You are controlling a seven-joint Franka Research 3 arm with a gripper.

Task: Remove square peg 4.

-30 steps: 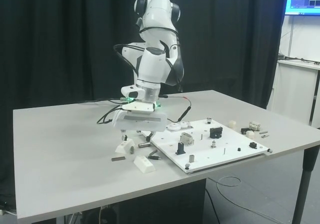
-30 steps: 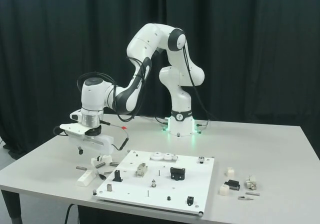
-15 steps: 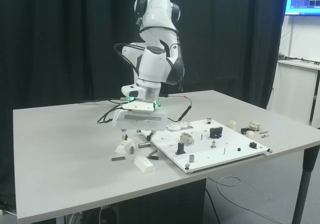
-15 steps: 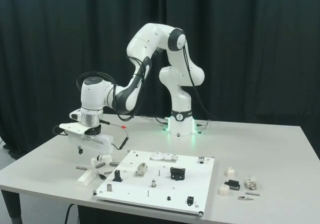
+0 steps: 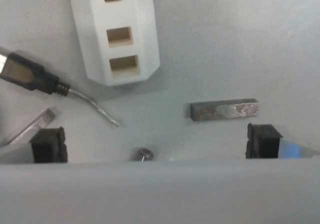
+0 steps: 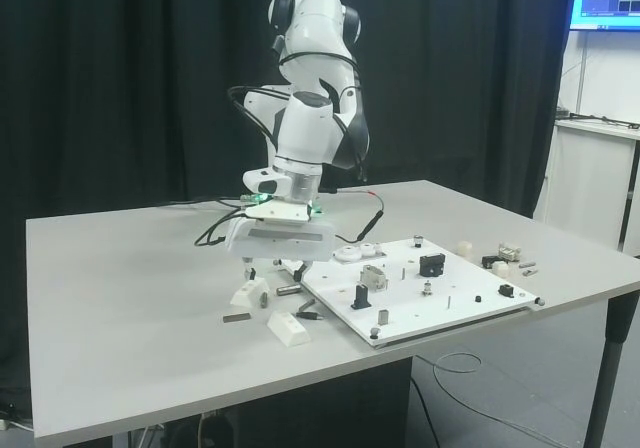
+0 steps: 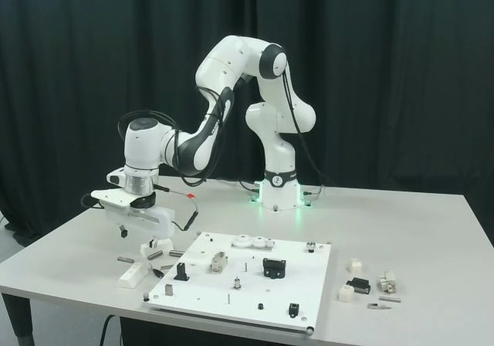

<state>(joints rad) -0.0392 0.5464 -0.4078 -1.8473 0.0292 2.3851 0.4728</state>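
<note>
risen slightly, claw (image 5: 155, 144) gapes empty above grey peg (image 5: 224, 109), white block (image 5: 115, 31), cable (image 5: 47, 84).

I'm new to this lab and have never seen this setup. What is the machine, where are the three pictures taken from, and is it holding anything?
The machine is a white robot arm bolted on a grey table. At its end sits a two-fingered gripper. Two pictures come from cameras in the room, on different sides of the table. The third comes from a camera on the arm's wrist, looking down past its black fingertips.

On the table lie a white assembly board carrying small parts, a white block with square holes, a grey metal bar and a black cable plug, plus a few loose pieces beyond the board.

The gripper is open and holds nothing; in the wrist view the bar lies on the table between the fingertips, nearer one of them.
</note>
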